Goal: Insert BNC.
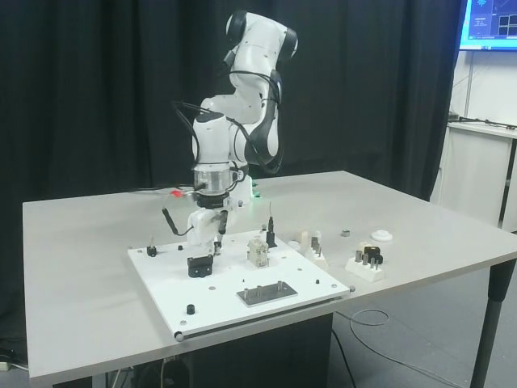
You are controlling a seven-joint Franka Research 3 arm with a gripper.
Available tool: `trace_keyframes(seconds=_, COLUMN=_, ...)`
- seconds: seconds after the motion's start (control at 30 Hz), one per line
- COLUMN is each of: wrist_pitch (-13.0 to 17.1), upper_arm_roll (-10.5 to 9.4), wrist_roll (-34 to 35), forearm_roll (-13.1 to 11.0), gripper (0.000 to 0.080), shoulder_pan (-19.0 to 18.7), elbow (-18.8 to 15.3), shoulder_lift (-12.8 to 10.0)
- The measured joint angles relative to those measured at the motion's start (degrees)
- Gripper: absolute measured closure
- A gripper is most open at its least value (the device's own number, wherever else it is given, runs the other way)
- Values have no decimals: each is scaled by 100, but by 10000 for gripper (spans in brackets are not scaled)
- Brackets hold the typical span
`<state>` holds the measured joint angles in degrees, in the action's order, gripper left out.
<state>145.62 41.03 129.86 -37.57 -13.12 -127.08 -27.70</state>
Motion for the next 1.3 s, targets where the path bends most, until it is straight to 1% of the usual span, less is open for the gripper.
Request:
trace_keyframes(seconds=0.03, wrist_pitch=-5, upper_arm_roll=28, wrist_roll=0, forearm_roll=-1, gripper=679, shoulder_pan=-27, elbow=3, shoulder_lift=0)
trace_keyframes(seconds=0.07, wrist_pitch=-18, upper_arm_roll=59, wrist_roll=0, forearm_roll=-1, gripper=521, shoulder_pan=-57, elbow=9, shoulder_lift=0)
trace_keyframes(seconds=0.27, wrist_pitch=-209, upper_arm_roll=310, wrist_roll=-1, forearm_roll=7, gripper=521, shoulder_pan=-278, elbow=70, shoulder_lift=0)
trace_keyframes(seconds=0.3, wrist_pitch=-250, upper_arm_roll=366, wrist_roll=-1, forearm_roll=12, gripper=214, shoulder_pan=-325, elbow=84, shoulder_lift=0)
trace_keyframes(seconds=0.47, wrist_pitch=-532, upper_arm_roll=683, wrist_roll=-4, forearm_roll=106, gripper=214, shoulder_pan=-570, elbow=170, shoulder_lift=1)
trace_keyframes(seconds=0.5, wrist_pitch=-591, upper_arm_roll=744, wrist_roll=-4, forearm_roll=142, gripper=49, shoulder_pan=-616, elbow=190, shoulder_lift=1)
trace_keyframes(seconds=0.67, wrist_pitch=-897, upper_arm_roll=1051, wrist_roll=-3, forearm_roll=394, gripper=49, shoulder_pan=-833, elbow=316, shoulder_lift=6)
trace_keyframes(seconds=0.8, wrist_pitch=-1017, upper_arm_roll=1208, wrist_roll=26, forearm_roll=518, gripper=49, shoulder_pan=-940, elbow=397, shoulder_lift=19)
trace_keyframes(seconds=0.83, wrist_pitch=-1027, upper_arm_roll=1231, wrist_roll=48, forearm_roll=531, gripper=49, shoulder_pan=-955, elbow=410, shoulder_lift=22)
trace_keyframes(seconds=0.87, wrist_pitch=-1031, upper_arm_roll=1252, wrist_roll=66, forearm_roll=539, gripper=4, shoulder_pan=-970, elbow=419, shoulder_lift=24)
trace_keyframes(seconds=1.03, wrist_pitch=-1043, upper_arm_roll=1318, wrist_roll=90, forearm_roll=540, gripper=4, shoulder_pan=-1024, elbow=436, shoulder_lift=26)
trace_keyframes(seconds=1.3, wrist_pitch=-1113, upper_arm_roll=1354, wrist_roll=230, forearm_roll=540, gripper=3, shoulder_pan=-1049, elbow=451, shoulder_lift=31)
